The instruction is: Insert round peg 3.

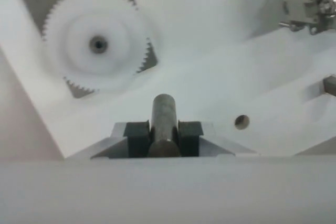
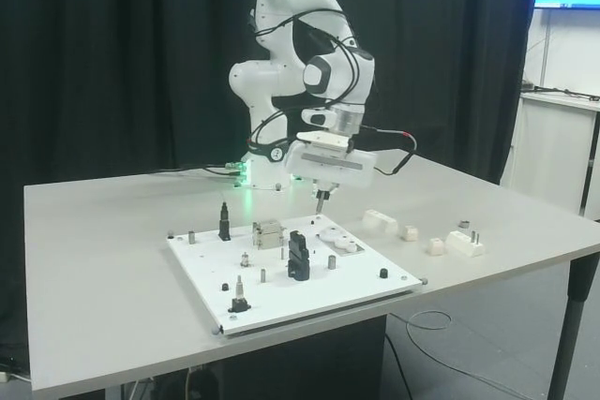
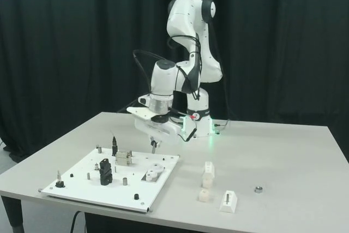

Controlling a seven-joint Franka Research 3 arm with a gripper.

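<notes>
In the wrist view my gripper (image 1: 164, 139) is shut on a grey round peg (image 1: 164, 113) that stands upright between the black pads (image 1: 136, 136). Below it lies the white board (image 1: 220, 77), with a small round hole (image 1: 241, 122) off to one side of the peg's tip. In the room views the gripper (image 2: 322, 196) (image 3: 154, 144) hangs a little above the far edge of the board (image 2: 281, 292) (image 3: 82, 189), and the peg's tip is clear of the surface.
Two white gears (image 1: 97, 43) (image 2: 339, 241) (image 3: 153, 173) sit on the board near the gripper. A metal connector (image 1: 304, 1), a black part (image 2: 298, 255) and short pegs also stand there. Loose white blocks (image 2: 466, 243) (image 3: 228, 201) lie on the grey table beside it.
</notes>
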